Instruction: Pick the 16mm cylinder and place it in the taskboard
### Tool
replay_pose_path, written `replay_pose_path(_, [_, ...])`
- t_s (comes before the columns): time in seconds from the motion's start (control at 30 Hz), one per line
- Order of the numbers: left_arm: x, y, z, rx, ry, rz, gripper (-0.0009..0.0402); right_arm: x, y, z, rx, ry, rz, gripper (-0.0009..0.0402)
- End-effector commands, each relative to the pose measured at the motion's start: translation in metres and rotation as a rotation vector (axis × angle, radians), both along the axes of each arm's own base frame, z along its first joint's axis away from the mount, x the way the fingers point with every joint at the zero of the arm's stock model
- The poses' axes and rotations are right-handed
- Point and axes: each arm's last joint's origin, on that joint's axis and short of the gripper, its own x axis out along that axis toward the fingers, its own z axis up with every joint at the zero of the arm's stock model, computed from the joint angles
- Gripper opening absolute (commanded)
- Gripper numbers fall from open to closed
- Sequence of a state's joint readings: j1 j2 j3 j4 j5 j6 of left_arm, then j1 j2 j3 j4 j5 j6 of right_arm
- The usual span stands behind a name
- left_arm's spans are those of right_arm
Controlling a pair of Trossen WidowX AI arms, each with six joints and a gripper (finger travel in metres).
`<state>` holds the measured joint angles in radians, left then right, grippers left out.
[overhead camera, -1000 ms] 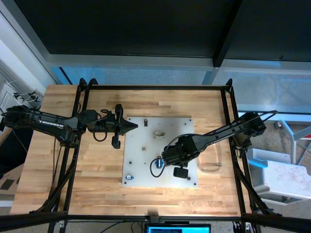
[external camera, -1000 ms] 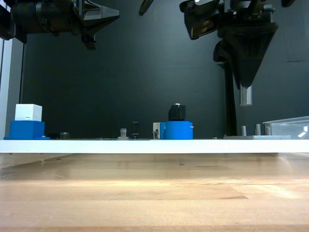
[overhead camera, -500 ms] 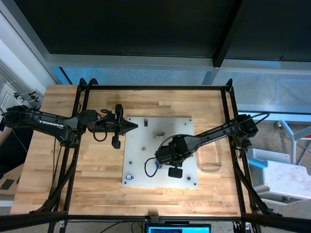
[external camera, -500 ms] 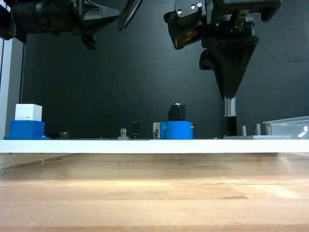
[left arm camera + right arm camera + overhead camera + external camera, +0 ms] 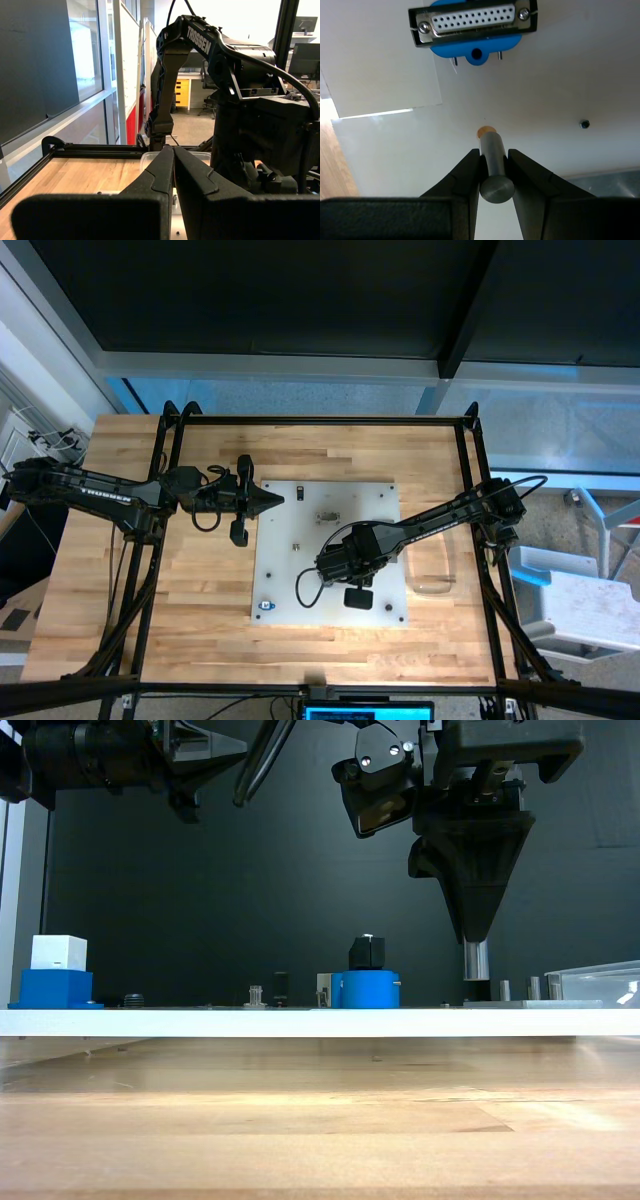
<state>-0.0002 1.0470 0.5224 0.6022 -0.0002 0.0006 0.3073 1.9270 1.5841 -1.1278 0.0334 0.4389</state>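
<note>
The 16mm cylinder [image 5: 492, 150], a short grey metal peg, stands upright between the fingers of my right gripper [image 5: 493, 156], which is shut on it. In the low view the cylinder [image 5: 476, 961] hangs from the right gripper [image 5: 476, 932], its lower end just above the taskboard [image 5: 300, 1022]. Its lower end lines up with a small tan-rimmed hole [image 5: 486, 131] in the white taskboard [image 5: 560, 75]. From above, the right gripper [image 5: 335, 562] is over the middle of the taskboard [image 5: 370, 510]. My left gripper [image 5: 270, 498] hovers shut at the board's left edge, holding nothing.
A blue connector [image 5: 472, 25] lies on the board just beyond the hole. A blue round fitting [image 5: 370, 988] and a blue block with a white cube [image 5: 55, 982] stand on the board. A clear plastic tray [image 5: 435, 565] sits right of the board.
My right gripper has moved left across the board and come down with the cylinder, bringing its lower end close to the board. The left arm has not moved.
</note>
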Motion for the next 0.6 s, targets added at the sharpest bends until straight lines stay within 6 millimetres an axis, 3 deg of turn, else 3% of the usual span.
replay_pose_path(0.03, [0.0001, 0.0001, 0.0001, 0.000, 0.000, 0.000, 0.0000, -0.0012, -0.0002, -0.0021, -0.002, 0.009, 0.002, 0.0023])
replay_pose_path(0.6, [0.0001, 0.0001, 0.0001, 0.000, 0.000, 0.000, 0.0000, -0.0024, -0.0004, -0.0119, -0.001, 0.008, 0.002, 0.0023])
